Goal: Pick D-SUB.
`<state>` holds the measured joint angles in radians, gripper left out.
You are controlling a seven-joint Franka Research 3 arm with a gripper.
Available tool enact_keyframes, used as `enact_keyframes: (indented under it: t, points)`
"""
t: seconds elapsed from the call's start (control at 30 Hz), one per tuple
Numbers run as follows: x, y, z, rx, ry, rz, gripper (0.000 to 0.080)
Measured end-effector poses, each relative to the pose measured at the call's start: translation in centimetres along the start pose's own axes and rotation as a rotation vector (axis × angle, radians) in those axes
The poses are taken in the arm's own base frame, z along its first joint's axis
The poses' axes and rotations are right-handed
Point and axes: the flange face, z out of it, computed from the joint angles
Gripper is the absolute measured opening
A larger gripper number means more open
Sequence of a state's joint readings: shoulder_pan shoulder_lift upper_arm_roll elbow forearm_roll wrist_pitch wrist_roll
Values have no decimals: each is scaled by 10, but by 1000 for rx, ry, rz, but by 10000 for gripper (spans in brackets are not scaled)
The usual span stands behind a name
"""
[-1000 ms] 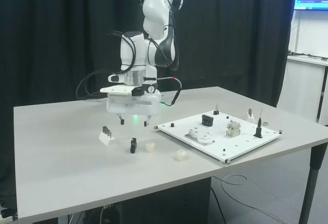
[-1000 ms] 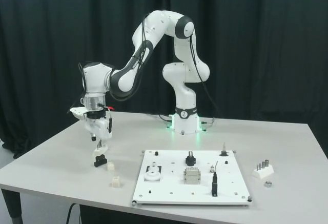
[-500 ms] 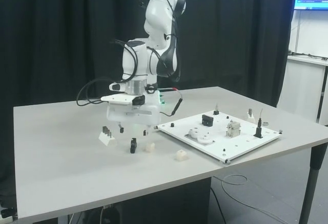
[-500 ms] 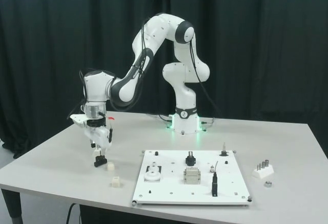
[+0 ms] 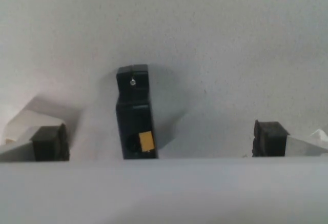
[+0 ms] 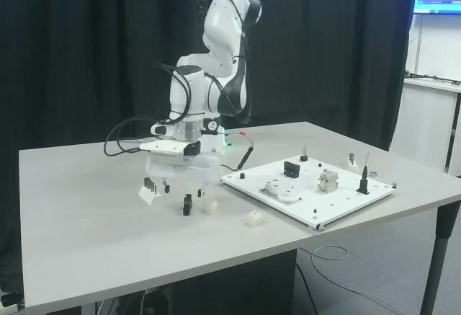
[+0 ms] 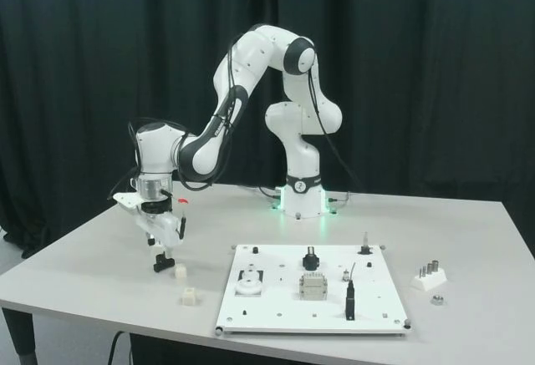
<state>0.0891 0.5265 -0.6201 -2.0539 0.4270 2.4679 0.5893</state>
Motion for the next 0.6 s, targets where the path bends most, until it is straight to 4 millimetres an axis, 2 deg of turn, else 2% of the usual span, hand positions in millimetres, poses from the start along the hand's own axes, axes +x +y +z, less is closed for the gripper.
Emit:
enact_keyframes:
  t: [0.6]
  points:
    - [2, 6, 14, 11, -36, 7, 800]
